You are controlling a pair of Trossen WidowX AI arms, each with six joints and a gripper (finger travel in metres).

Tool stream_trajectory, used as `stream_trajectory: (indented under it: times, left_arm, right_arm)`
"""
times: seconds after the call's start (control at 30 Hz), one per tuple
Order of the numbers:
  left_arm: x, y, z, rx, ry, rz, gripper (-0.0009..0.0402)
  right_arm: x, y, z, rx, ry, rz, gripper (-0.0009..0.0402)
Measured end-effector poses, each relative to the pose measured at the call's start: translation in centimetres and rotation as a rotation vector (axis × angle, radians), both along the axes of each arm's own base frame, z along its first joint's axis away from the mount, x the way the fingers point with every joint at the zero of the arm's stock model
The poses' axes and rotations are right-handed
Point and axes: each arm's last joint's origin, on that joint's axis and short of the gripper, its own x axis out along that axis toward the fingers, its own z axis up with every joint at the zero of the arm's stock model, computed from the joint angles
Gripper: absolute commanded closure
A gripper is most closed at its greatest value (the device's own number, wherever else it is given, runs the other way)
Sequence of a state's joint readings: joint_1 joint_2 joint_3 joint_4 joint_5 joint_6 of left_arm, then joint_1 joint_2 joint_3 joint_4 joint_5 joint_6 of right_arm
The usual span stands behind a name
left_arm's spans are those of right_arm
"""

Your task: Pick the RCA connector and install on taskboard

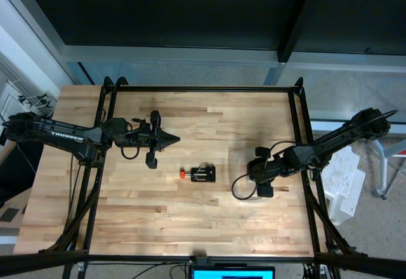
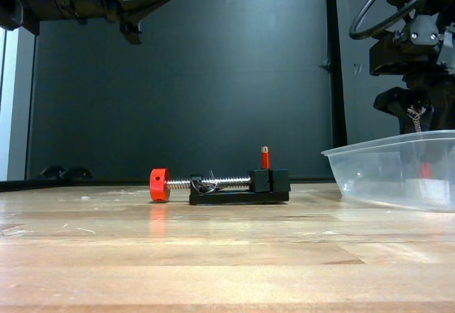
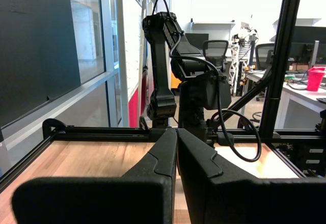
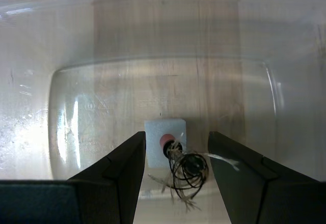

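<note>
Early: my right gripper [image 4: 177, 135] spread around tiny metal RCA connector [image 4: 169, 146] in clear plastic tray [image 2: 370, 167]; small black taskboard [image 1: 203, 174], tray's 9 o'clock, waiting; left gripper [image 3: 177, 132] closed, aloft at taskboard's 10 o'clock.

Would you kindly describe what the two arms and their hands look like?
Both arms are matte black with looping black cables. The left arm bears white lettering; its left hand, above the table, has tapered wedge fingers. The right hand, over the clear tray, has flat black fingers.
</note>
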State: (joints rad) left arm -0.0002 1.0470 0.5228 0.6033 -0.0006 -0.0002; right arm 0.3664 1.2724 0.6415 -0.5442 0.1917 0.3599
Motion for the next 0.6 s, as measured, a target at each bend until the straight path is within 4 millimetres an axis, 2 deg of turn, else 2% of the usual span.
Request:
stream_trajectory:
  times: [0.6]
  left_arm:
    - [0.0, 0.0, 0.0, 0.0, 0.0, 0.0, 0.0393]
  right_arm:
    - [-0.22, -0.08, -0.77, 0.001, -0.012, 0.009, 0.0224]
